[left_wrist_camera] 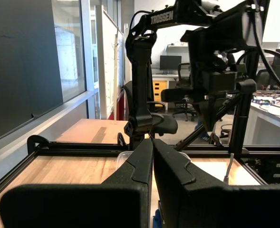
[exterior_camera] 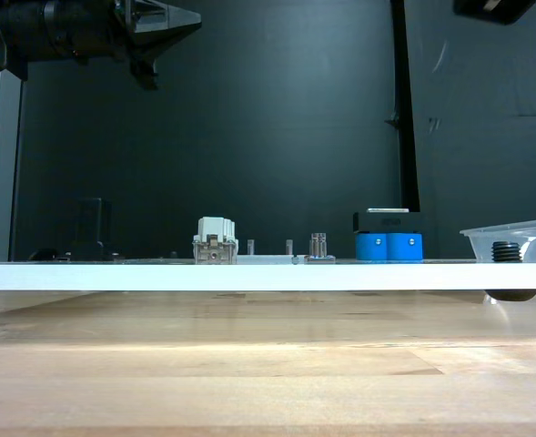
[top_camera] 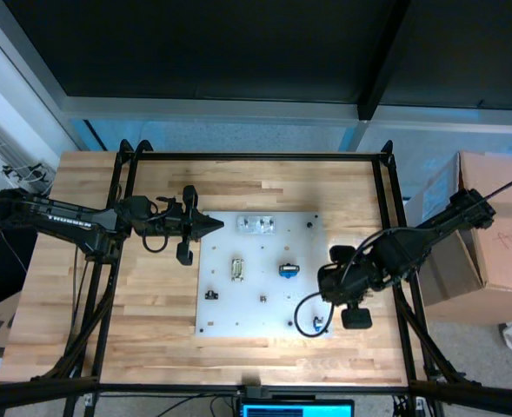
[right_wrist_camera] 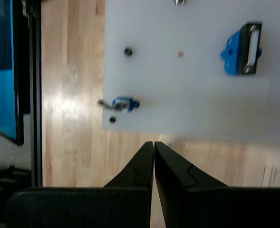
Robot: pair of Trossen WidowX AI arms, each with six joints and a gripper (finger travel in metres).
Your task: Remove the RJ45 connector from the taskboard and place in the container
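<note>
- matte black left arm (top_camera: 64, 217): slim tubular links, white TROSSEN lettering (top_camera: 69, 218) along the forearm, black cable loop (top_camera: 156, 243) hanging beneath the wrist.
- black left gripper (top_camera: 216, 224): two tapering wedge-shaped fingers, tips pressed together; located above the left edge of the white board (top_camera: 256, 321).
- matte black right arm (top_camera: 429, 230): same build, blocky wrist housing, thick black cable curl (top_camera: 301, 320) under it.
- black right gripper (right_wrist_camera: 154, 143): matching wedge fingers, tips meeting; located at the board's right edge.

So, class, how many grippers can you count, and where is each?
2. The left gripper hangs over the taskboard's far left corner, jaws shut. The right gripper hangs over the table off the taskboard's right edge, jaws shut.
</note>
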